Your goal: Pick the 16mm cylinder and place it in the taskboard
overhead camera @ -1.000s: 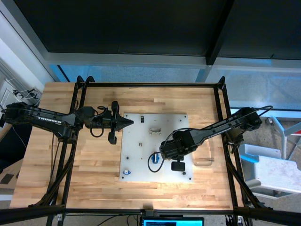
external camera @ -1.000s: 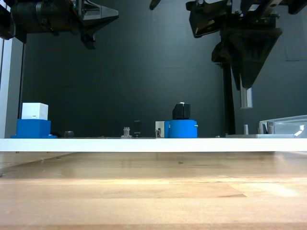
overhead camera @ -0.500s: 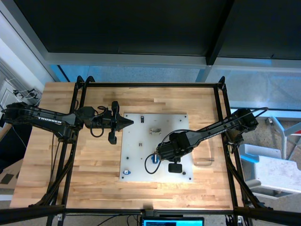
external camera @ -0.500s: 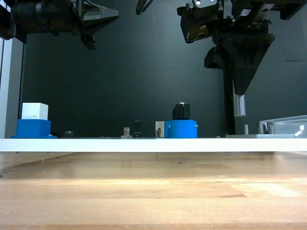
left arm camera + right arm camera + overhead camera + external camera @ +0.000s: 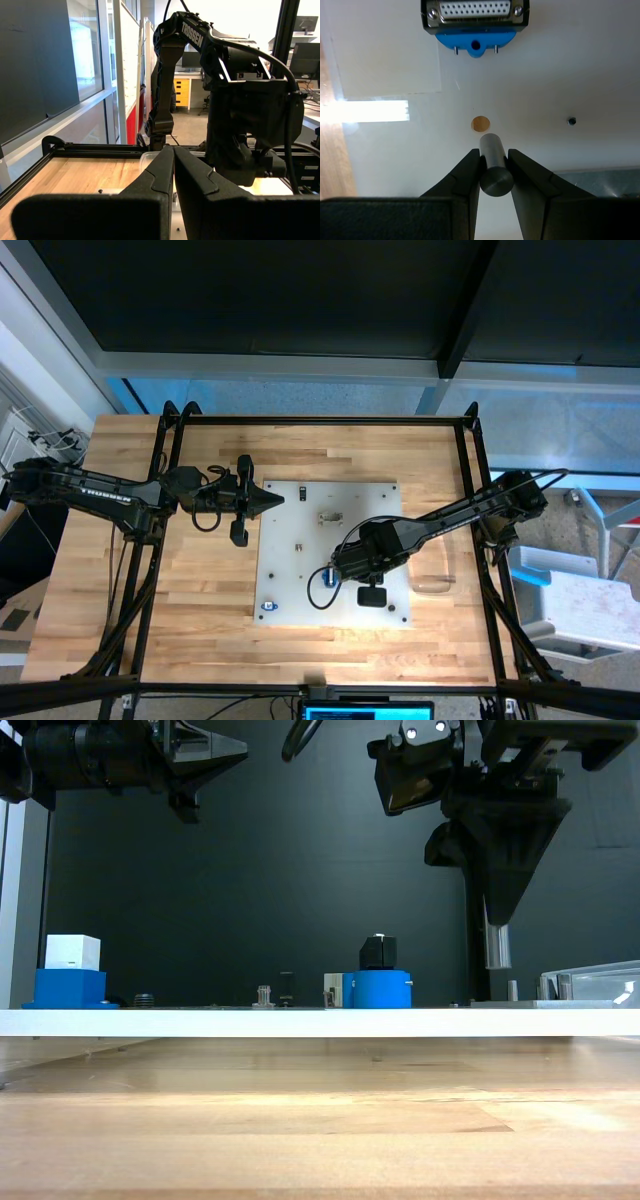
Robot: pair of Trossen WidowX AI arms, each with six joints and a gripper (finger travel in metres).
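A wooden counter [image 5: 180, 620] is recorded, enclosed by a black metal frame [image 5: 320, 421]. A clear plastic tray [image 5: 432, 585] is noted near the counter's right edge. A lit screen [image 5: 368, 710] is observed just beyond the near edge.

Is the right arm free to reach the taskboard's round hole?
Likely yes: right gripper holds the 16mm cylinder above the hole, nothing between; left gripper hovers shut over the taskboard, left edge.

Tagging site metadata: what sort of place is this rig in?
Probably a robotics lab within an office: glass partitions, yellow drawer cabinet, wooden bench. The left pincer hangs shut at the edge of the taskboard; the right pincer holds the 16mm cylinder above it.
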